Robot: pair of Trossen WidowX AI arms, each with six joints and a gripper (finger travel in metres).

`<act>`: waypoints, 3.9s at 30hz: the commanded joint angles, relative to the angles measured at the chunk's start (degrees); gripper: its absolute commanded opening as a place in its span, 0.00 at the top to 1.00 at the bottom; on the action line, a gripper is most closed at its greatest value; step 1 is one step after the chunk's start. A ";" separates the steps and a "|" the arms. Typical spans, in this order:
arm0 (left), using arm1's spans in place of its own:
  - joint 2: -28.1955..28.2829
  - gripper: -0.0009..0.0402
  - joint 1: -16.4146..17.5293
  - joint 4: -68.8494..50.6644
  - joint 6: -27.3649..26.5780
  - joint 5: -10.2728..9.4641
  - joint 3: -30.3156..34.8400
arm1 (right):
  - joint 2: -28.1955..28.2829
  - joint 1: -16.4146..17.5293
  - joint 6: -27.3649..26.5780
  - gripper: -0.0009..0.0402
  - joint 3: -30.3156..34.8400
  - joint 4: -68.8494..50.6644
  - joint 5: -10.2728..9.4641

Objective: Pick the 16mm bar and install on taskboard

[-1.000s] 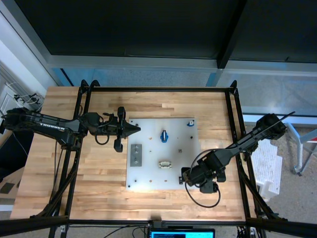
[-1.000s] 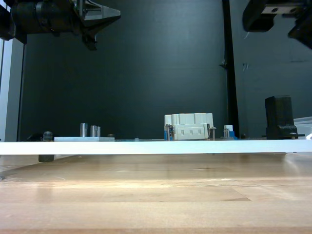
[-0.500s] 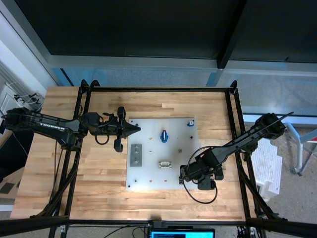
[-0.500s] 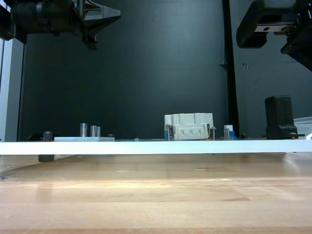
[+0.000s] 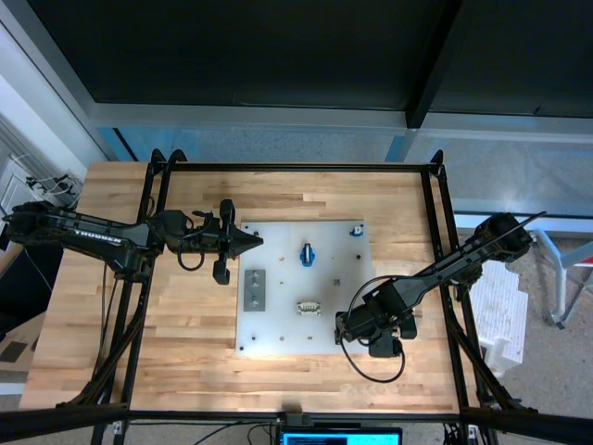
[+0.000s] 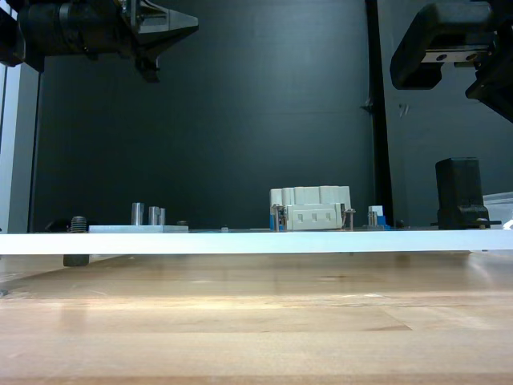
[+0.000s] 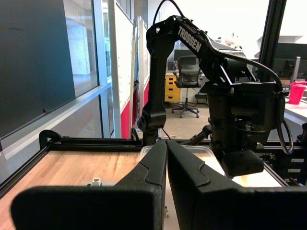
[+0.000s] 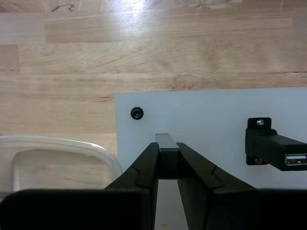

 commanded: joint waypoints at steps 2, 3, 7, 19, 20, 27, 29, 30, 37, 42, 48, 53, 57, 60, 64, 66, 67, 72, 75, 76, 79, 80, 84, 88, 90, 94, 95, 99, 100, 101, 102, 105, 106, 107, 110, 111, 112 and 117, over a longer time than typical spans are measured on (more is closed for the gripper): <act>0.00 0.98 0.02 0.00 0.02 0.00 0.00 | 0.09 -0.22 -0.44 0.98 -0.28 0.09 -0.17; 0.00 0.98 0.02 0.02 0.02 0.00 0.00 | 0.09 -0.26 -0.72 0.98 -0.37 0.11 -0.26; 0.00 0.98 0.00 0.00 0.02 0.00 0.00 | 0.09 -0.46 -1.16 0.98 -1.03 0.92 -1.44; 0.00 0.98 0.02 0.02 0.02 0.00 0.00 | 0.09 -1.09 -2.56 0.98 -1.70 1.68 -0.92; 0.00 0.98 0.00 0.00 0.02 0.00 0.00 | 0.09 -1.11 -2.62 0.98 -1.77 1.73 -0.92; 0.00 0.98 0.00 0.00 0.02 0.00 0.00 | 0.09 -1.22 -2.62 0.98 -2.23 1.92 -1.01; 0.00 0.98 0.02 0.00 0.02 0.00 0.00 | 0.09 -1.20 -2.62 0.98 -2.29 1.97 -1.03; 0.00 0.98 0.00 0.00 0.02 0.00 0.00 | 0.09 -1.22 -2.62 0.98 -2.32 1.95 -1.05; 0.00 0.98 0.00 0.02 0.02 0.00 0.00 | 0.09 -1.16 -2.62 0.98 -2.54 2.21 -1.46; 0.00 0.98 0.02 0.00 0.02 0.00 0.00 | 0.09 -0.98 -2.62 0.98 -2.54 2.29 -1.49; 0.00 0.98 0.02 0.00 0.02 0.00 0.00 | 0.09 -0.81 -2.62 0.98 -2.54 2.45 -1.62; 0.00 0.98 0.00 0.00 0.02 0.00 0.00 | -0.04 -0.70 -2.64 0.98 -2.54 2.64 -1.68; 0.00 0.98 0.00 0.00 0.02 0.00 0.00 | -0.24 -0.61 -2.64 0.98 -2.54 2.80 -2.54; 0.00 0.98 0.00 0.00 0.02 0.00 0.00 | -0.24 -0.46 -2.64 0.98 -2.54 2.82 -2.51; 0.00 0.98 0.00 0.00 0.02 0.00 0.00 | -0.11 -0.33 -2.64 0.98 -2.54 2.99 -2.51; 0.00 0.98 0.00 0.00 0.02 0.00 0.00 | -0.13 -0.28 -2.64 0.98 -2.56 3.13 -2.49; 0.00 0.98 0.00 0.02 0.02 0.00 0.00 | -0.13 -0.26 -2.64 0.98 -2.56 3.15 -2.49; 0.00 0.98 0.02 0.02 0.02 0.00 0.00 | -0.13 -0.20 -2.64 0.98 -3.13 3.58 -2.47; 0.00 0.98 0.02 0.00 0.02 0.00 0.00 | -0.13 -0.20 -2.67 0.98 -3.41 3.93 -2.47; 0.00 0.98 0.02 0.00 0.02 0.00 0.00 | -0.13 -0.20 -2.69 0.98 -3.54 4.07 -2.49; 0.00 0.98 0.02 0.00 0.02 0.00 0.00 | -0.13 -0.22 -2.67 0.98 -4.15 4.70 -2.47; 0.00 0.98 0.00 0.02 0.02 0.00 0.00 | -0.13 -0.20 -2.67 0.98 -4.37 4.90 -2.47; 0.00 0.98 0.00 0.00 0.02 0.00 0.00 | -0.11 -0.20 -2.67 0.98 -5.20 5.86 -2.47; 0.00 0.98 0.02 0.00 0.02 0.00 0.00 | -0.11 -0.20 -2.64 0.98 -5.75 6.54 -2.43; 0.00 0.98 0.02 0.00 0.02 0.00 0.00 | -0.11 -0.20 -2.67 0.98 -6.03 6.80 -2.27; 0.00 0.98 0.00 0.00 0.02 0.00 0.00 | -0.11 -0.20 -2.62 0.98 -6.36 7.08 -1.68; 0.00 0.98 0.02 0.02 0.02 0.00 0.00 | -0.13 -0.20 -2.58 0.98 -6.36 7.06 -1.29; 0.00 0.98 0.02 0.02 0.02 0.00 0.00 | -0.20 -0.20 -2.43 0.96 -6.36 6.95 -1.14; 0.00 0.98 0.02 0.00 0.02 0.00 0.00 | -0.22 -0.20 -2.40 0.95 -6.36 6.91 -1.14; 0.00 0.98 0.00 0.00 0.02 0.00 0.00 | -0.24 -0.20 -2.43 0.93 -6.36 6.93 -1.11; 0.00 0.98 0.02 0.00 0.02 0.00 0.00 | -0.26 -0.20 -2.40 0.91 -6.36 6.91 -1.11; 0.00 0.98 0.00 0.00 0.02 0.00 0.00 | -0.59 -0.20 -2.38 0.85 -6.36 6.88 -1.09; 0.00 0.98 0.02 0.00 0.02 0.00 0.00 | -0.76 -0.20 -2.34 0.83 -6.36 6.88 -1.07; 0.00 0.98 0.02 0.02 0.02 0.00 0.00 | -0.79 -0.20 -2.14 0.80 -6.36 6.88 -1.01; 0.00 0.98 0.02 0.00 0.02 0.00 0.00 | -0.81 -0.20 -1.31 0.74 -5.88 6.08 -1.01; 0.00 0.98 0.02 0.00 0.02 0.00 0.00 | -0.81 -0.20 -1.33 0.72 -5.79 5.99 -0.98; 0.00 0.98 0.00 0.00 0.02 0.00 0.00 | -0.81 -0.20 -1.33 0.70 -5.81 6.01 -1.01; 0.00 0.98 0.02 0.00 0.02 0.00 0.00 | -1.29 -0.22 -1.36 0.64 -5.64 5.99 -0.96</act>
